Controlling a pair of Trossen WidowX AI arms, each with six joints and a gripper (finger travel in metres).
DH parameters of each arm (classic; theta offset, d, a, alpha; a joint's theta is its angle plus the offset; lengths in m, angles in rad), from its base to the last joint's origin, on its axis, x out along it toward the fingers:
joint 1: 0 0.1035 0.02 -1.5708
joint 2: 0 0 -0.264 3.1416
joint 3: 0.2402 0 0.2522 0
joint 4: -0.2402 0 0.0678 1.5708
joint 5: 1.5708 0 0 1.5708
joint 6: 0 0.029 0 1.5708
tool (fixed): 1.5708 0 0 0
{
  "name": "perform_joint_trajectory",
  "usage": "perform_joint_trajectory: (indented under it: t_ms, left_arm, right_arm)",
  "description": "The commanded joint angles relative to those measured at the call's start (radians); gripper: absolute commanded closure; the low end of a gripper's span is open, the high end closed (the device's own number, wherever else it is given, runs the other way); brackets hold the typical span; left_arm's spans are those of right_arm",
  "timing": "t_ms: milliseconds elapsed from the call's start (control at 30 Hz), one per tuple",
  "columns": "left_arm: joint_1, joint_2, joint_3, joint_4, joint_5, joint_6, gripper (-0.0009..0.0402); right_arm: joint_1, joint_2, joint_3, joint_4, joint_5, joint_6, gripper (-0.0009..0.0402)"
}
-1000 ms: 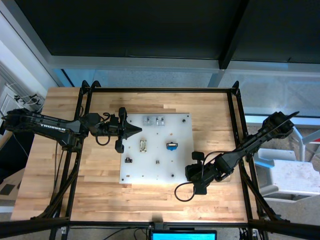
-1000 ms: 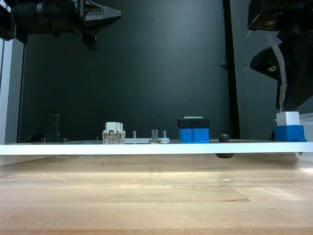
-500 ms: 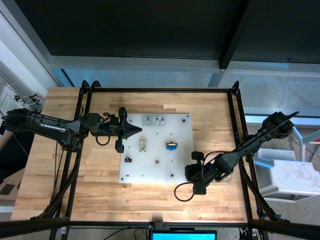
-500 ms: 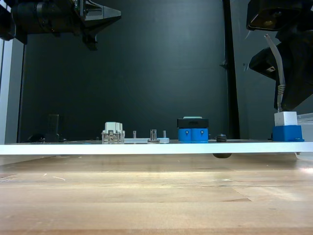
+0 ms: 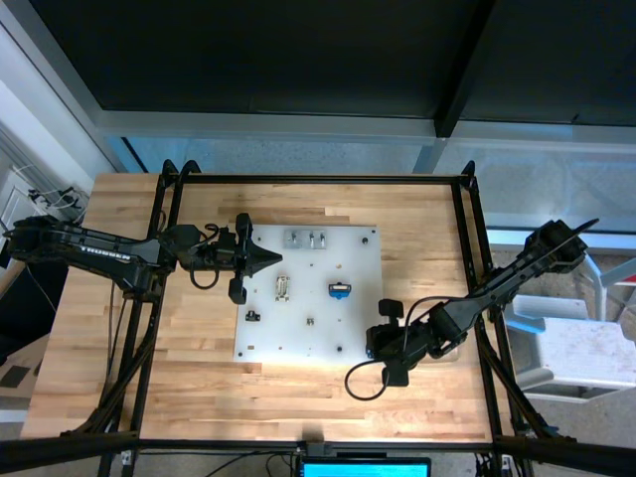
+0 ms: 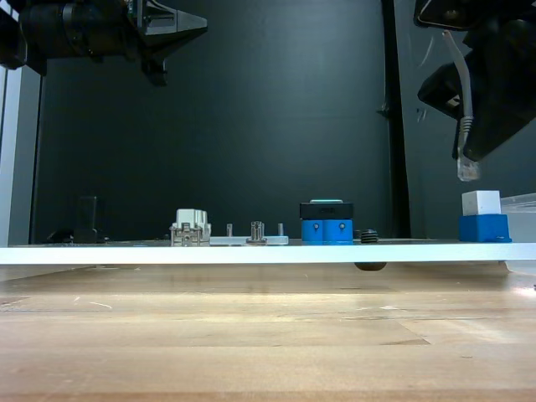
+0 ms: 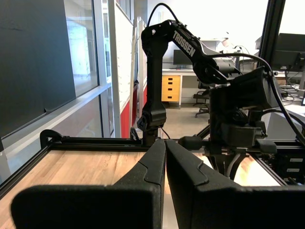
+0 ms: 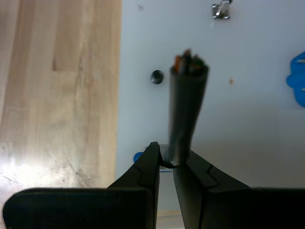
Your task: Remove the rj45 connector and place it in the container
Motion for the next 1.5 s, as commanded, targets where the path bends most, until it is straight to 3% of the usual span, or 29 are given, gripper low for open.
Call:
perform_joint_trajectory:
  t_ms: [33,633,1133,1500]
  left_arm:
    - [0.000,0.000,0.000,0.000,0.000,0.000,0.0393]
    - [0.000,0.000,0.000,0.000,0.000,0.000,0.0393]
    - [0.000,0.000,0.000,0.000,0.000,0.000,0.0393]
    - [0.000,0.000,0.000,0.000,0.000,0.000,0.0393]
  right_arm:
    - [0.001,-0.016,0.007,-0.031,-0.012,0.000,0.0393]
    - [0.010,-0.123,0.035,-0.152,-0.012,0.012,0.0393]
    - [0.098,-0.242,-0.025,-0.295,-0.005,0.135,0.0393]
    - [0.202,-0.306,-0.045,-0.439,-0.004,0.256,0.0393]
